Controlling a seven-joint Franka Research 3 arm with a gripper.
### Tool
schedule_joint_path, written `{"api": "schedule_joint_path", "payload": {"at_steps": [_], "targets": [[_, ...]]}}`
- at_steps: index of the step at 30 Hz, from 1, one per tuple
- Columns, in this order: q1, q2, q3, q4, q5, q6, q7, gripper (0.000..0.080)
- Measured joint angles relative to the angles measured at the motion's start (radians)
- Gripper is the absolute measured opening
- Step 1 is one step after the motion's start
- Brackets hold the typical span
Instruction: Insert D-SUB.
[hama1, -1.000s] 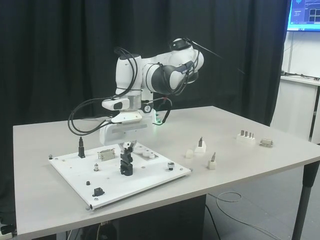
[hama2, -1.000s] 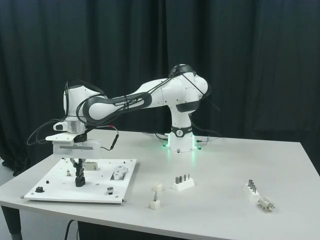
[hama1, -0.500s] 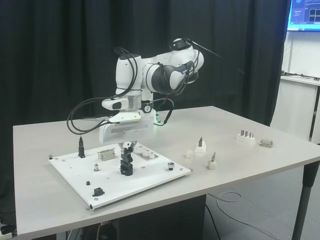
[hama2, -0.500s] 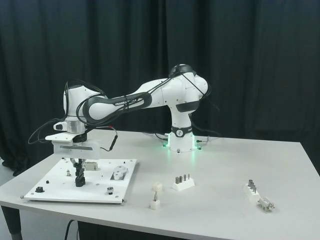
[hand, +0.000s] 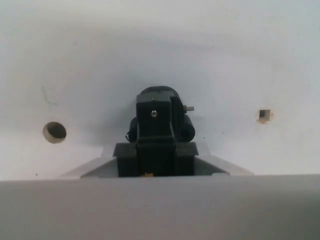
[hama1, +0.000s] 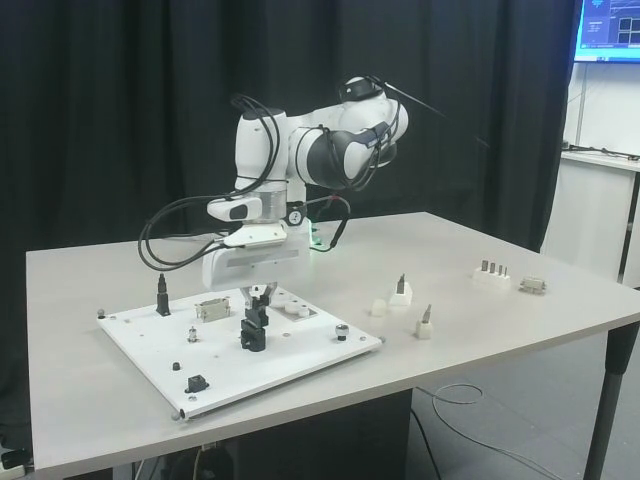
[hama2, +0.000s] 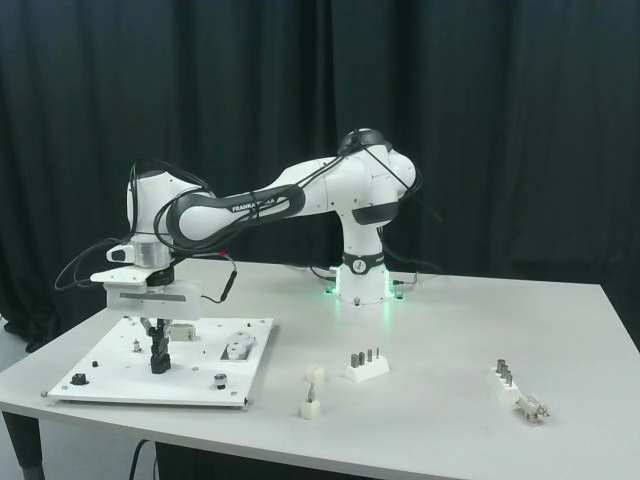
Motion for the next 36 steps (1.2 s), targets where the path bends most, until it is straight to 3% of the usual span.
{"api": "schedule_joint_path", "payload": {"at_steps": [36], "targets": [[-0.021, 0.002, -0.001, 0.018, -0.002, -0.023, -0.008, 0.0147]]}}
